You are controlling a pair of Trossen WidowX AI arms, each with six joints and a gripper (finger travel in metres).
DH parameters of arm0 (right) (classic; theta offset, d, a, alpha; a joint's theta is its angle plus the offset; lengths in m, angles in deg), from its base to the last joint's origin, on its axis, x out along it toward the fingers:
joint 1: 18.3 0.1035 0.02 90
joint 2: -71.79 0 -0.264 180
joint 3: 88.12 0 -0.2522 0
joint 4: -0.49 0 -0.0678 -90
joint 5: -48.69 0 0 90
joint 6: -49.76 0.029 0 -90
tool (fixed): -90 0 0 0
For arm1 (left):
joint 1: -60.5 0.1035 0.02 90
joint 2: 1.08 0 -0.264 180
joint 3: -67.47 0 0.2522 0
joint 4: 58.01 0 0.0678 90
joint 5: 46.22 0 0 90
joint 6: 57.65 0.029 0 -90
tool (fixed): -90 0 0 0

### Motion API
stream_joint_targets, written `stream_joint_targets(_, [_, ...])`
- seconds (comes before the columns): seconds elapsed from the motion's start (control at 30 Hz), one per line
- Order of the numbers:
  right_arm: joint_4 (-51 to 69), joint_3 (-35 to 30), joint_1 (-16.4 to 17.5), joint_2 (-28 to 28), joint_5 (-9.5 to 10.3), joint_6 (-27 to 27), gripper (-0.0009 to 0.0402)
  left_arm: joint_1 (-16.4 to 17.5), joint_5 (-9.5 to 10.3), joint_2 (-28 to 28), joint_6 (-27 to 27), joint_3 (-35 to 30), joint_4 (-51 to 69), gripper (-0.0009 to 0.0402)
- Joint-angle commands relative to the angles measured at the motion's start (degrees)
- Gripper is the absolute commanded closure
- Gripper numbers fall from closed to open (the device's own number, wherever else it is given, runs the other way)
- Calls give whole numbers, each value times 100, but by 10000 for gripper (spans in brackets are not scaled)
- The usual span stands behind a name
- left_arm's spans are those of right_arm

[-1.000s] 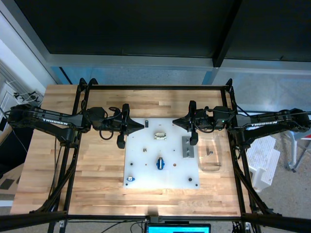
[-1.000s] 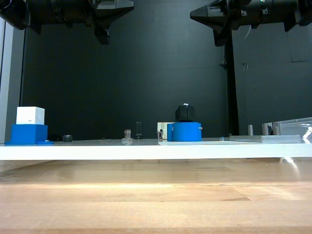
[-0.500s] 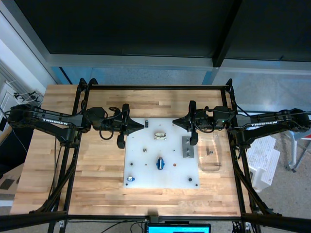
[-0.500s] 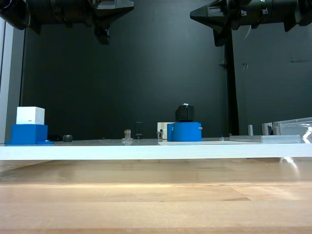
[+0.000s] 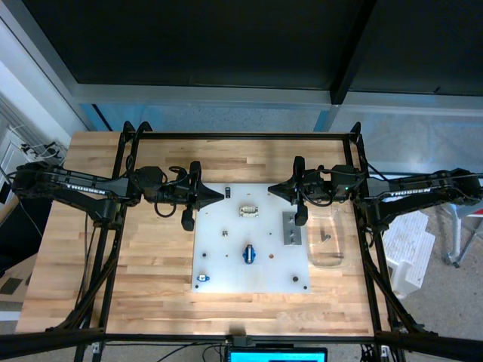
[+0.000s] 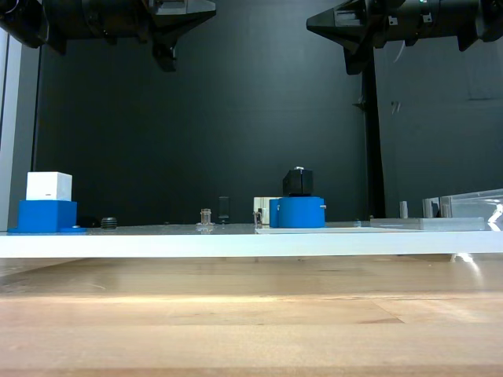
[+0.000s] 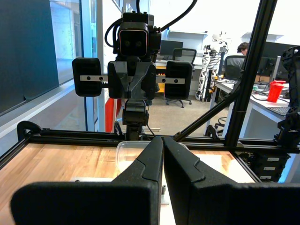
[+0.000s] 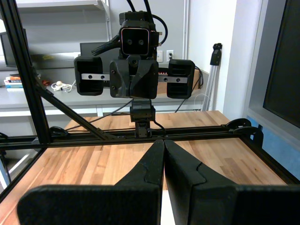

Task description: Pick the 16mm cylinder and install on the taskboard

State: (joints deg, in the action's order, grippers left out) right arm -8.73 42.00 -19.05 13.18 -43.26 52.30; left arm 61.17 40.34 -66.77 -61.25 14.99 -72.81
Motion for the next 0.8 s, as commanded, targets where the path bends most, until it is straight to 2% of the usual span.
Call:
stream_joint_targets(0.03, [-4,0,2,0,0,0,393,0,0,-2,2,0,0,393])
stream_joint_targets(0.4, [264,-33,4,13,7,24,393,0,0,-2,2,0,0,393])
stream_joint_targets(0.8, [3777,-944,109,13,2,236,393,0,0,-4,2,0,0,393])
